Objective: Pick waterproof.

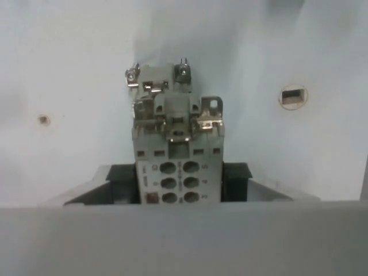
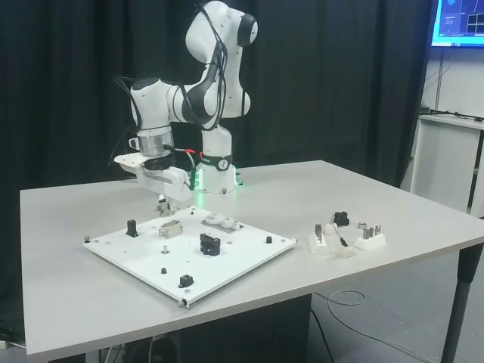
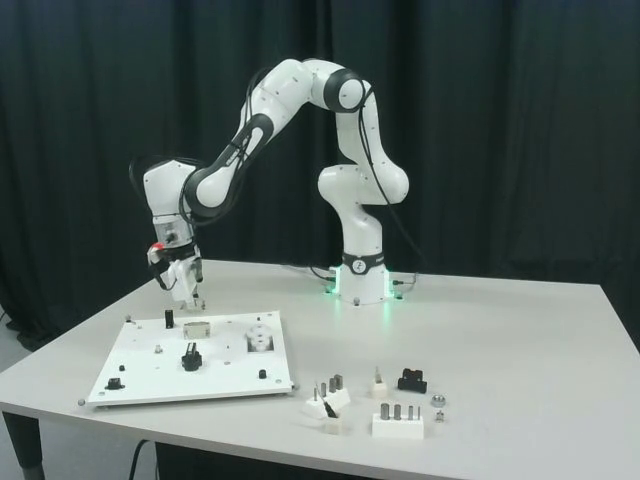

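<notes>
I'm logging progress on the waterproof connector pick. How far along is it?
Done: the gripper is lined up above the waterproof connector. In hand: nothing; the connector sits on the white board, directly below in the wrist view. Left: descend, grasp, lift.

The connector (image 1: pixel 177 150) between the gripper's fingers looks like pale moulded plastic, matt, with shiny metal clips and screws on top. The gripper (image 2: pixel 162 205) has smooth, glossy white plastic shells, as does the robot arm (image 3: pixel 262 110). The white board (image 2: pixel 240 255) under it looks smooth and matt, like painted sheet. The grey table (image 3: pixel 520 340) has a smooth, dull finish. Behind the table hangs a black curtain (image 3: pixel 520 130) of matt cloth, falling in soft folds.
</notes>
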